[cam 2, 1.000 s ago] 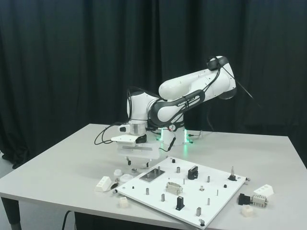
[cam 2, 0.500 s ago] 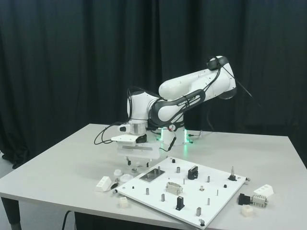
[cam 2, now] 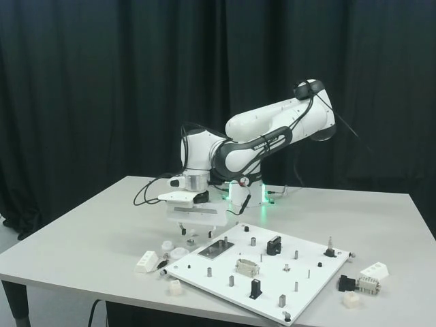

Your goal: Remove round peg 4.

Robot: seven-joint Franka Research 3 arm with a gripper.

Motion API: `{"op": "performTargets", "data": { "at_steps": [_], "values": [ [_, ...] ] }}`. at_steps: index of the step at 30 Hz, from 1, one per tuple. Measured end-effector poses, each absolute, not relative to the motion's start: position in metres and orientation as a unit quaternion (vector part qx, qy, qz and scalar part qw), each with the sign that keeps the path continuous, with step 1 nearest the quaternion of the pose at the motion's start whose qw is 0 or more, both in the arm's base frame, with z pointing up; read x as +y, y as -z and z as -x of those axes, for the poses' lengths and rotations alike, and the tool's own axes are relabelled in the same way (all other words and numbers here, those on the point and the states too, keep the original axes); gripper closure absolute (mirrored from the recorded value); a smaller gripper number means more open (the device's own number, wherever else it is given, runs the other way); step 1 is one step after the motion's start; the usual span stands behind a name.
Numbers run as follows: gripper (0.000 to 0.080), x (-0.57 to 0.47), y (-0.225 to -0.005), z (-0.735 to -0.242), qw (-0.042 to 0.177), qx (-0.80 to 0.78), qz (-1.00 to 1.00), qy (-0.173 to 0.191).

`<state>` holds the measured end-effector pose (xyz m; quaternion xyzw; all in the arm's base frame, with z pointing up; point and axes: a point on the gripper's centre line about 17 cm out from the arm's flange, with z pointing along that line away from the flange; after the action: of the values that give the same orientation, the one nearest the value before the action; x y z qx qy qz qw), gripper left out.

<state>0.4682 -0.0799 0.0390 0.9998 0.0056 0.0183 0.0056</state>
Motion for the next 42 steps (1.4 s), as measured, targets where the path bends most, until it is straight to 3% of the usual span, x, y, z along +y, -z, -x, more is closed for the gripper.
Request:
{"op": "performTargets", "data": {
  "at_steps": [15, 33, 42],
  "values": [
    [0.0003, -0.072, -0.044, -0.474, -0.003, 0.008, -1.0, -0.02],
    [0.0003, -0.018, -0.066, -0.47, -0.047, 0.004, -0.999, -0.005],
    [0.0003, 0.02, -0.073, -0.466, -0.045, 0.002, -0.999, 0.004]
  ]
}}
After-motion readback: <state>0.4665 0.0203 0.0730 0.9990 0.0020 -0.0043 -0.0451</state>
